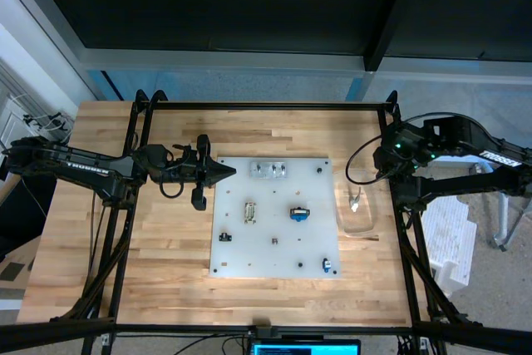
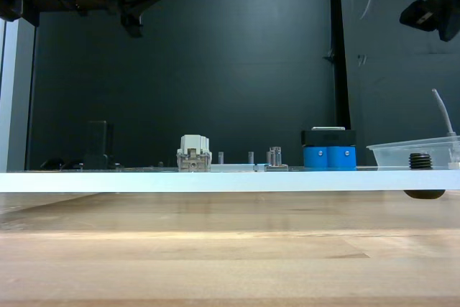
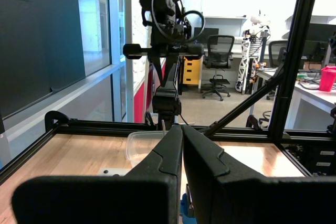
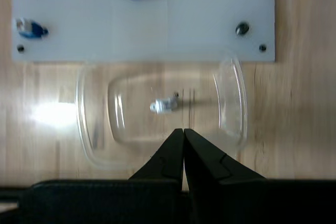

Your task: Pick the RJ45 connector and install on taskboard

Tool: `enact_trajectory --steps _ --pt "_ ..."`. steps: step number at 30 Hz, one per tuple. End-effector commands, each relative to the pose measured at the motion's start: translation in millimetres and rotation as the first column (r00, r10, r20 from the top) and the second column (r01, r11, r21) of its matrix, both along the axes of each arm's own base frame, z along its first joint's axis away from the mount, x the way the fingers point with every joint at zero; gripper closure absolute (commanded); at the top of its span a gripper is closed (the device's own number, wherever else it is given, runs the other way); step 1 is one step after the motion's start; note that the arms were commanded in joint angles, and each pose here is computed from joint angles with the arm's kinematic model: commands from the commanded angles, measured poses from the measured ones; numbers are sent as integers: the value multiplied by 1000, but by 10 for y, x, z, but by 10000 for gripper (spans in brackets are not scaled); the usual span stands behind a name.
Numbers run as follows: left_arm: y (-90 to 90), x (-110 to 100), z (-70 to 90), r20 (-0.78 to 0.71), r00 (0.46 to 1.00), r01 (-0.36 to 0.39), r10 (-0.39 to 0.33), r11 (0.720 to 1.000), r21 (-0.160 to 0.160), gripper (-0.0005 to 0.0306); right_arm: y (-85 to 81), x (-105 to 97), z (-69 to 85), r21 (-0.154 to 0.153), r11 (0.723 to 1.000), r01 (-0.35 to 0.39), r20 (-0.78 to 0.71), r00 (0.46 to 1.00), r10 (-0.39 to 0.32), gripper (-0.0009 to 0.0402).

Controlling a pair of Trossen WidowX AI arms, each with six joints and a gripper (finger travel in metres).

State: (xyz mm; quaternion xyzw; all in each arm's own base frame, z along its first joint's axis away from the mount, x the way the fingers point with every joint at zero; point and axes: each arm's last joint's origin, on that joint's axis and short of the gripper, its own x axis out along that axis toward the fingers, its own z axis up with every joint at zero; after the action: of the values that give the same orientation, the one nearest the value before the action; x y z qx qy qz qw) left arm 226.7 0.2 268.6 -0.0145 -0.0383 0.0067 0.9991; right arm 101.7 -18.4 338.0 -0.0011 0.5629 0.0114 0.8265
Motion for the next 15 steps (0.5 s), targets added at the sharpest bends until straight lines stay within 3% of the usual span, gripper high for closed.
enact_trajectory --steps 1,7,15 --pt "1 1 1 0 1000 0 0 1000 0 300 -11 26 -18 7 1000 -16 -19 1000 16 393" --pt "1 2 0 0 1000 0 0 1000 0 300 -49 99 -68 15 999 -30 -74 997 31 386" --pt "0 1 1 0 1000 0 0 1000 0 300 -124 204 -145 15 999 -50 -128 990 52 313"
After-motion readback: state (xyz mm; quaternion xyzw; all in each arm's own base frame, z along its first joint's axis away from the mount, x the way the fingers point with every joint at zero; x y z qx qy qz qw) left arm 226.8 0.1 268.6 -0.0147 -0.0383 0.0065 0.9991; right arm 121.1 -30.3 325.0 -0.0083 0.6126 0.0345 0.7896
